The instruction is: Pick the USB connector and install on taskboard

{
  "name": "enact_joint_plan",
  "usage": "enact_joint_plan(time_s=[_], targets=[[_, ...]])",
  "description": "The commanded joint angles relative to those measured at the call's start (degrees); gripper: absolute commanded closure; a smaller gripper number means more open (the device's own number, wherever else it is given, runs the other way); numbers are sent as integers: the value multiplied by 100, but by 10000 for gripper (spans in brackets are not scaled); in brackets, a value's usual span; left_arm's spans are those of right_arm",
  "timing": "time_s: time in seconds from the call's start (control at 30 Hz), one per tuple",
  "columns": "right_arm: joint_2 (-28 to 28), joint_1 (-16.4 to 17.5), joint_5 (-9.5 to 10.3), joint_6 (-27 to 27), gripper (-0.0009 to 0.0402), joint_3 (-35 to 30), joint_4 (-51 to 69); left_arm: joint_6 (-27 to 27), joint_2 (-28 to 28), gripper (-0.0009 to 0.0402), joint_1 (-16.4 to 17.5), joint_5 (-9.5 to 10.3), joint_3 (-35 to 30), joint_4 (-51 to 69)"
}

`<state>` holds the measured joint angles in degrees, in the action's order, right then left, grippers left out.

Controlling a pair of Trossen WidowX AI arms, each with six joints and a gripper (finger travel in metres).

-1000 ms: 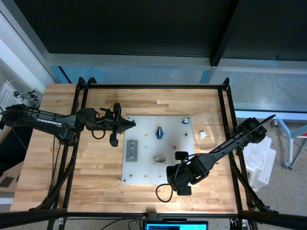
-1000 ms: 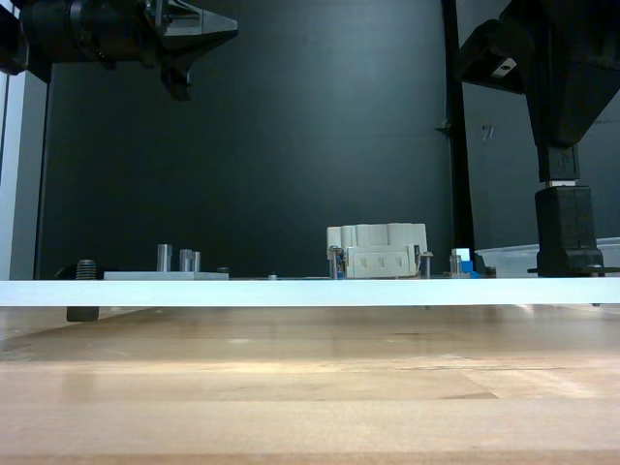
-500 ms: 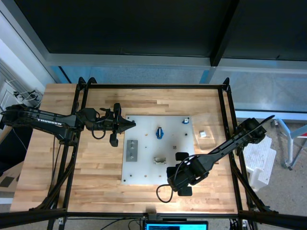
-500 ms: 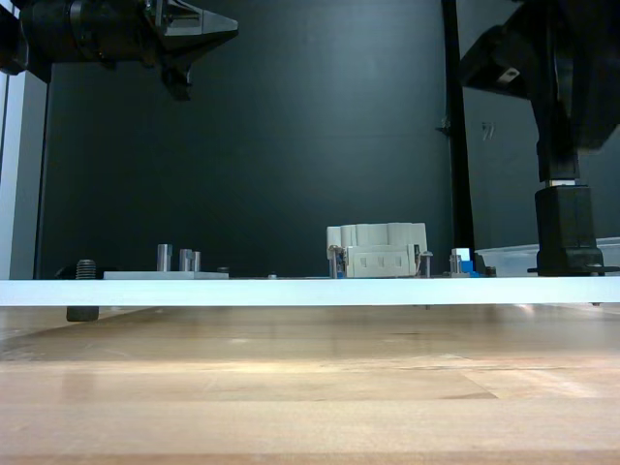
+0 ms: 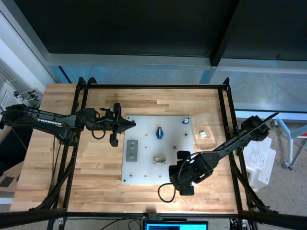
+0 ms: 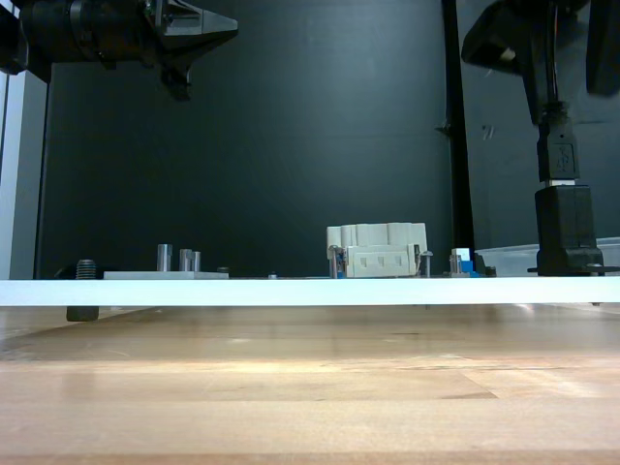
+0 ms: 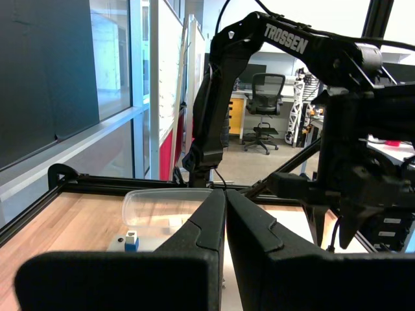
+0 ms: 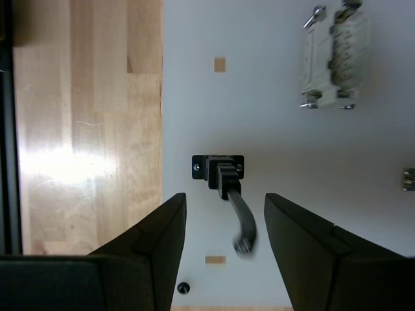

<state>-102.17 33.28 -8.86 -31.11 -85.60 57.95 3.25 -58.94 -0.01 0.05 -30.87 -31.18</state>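
The USB connector (image 8: 224,176) stands plugged into the small black socket (image 6: 565,232) near the front right of the white taskboard (image 5: 144,132), its black cable (image 8: 241,220) trailing off. My right gripper (image 8: 224,197) hangs open just above the connector (image 6: 560,160), one finger to each side and neither touching it. In the high view this gripper (image 5: 184,176) covers the connector. My left gripper (image 5: 129,123) is shut and empty, held high over the board's left edge.
The board also bears a grey block (image 5: 131,149), a blue knob (image 5: 159,132) and a metal multi-pin socket (image 6: 378,250). A clear plastic container (image 5: 206,127) lies right of the board. Black frame rails border the wooden table.
My right gripper has let go of the USB connector and risen, leaving it standing in the black socket. The left arm has not moved.
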Motion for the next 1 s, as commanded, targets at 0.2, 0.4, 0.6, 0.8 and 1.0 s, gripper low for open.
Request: enact_joint_plan(time_s=[0.2, 0.4, 0.6, 0.8, 1.0], targets=[[369, 0, -7, 7, 215, -15, 59, -2, -2, 393, 2, 0, 0, 0], [470, 4, -7, 2, 216, -15, 140, -2, -2, 393, 2, 0, 0, 0], [470, 11, -9, 13, 216, -15, 138, -2, -2, 393, 0, 0, 0, 0], [544, 11, -17, 24, 217, -15, 391, -2, -2, 393, 0, 0, -2, 0], [693, -31, -63, 164, 220, -13, 417, -2, -2, 393, 2, 0, 0, 0]])
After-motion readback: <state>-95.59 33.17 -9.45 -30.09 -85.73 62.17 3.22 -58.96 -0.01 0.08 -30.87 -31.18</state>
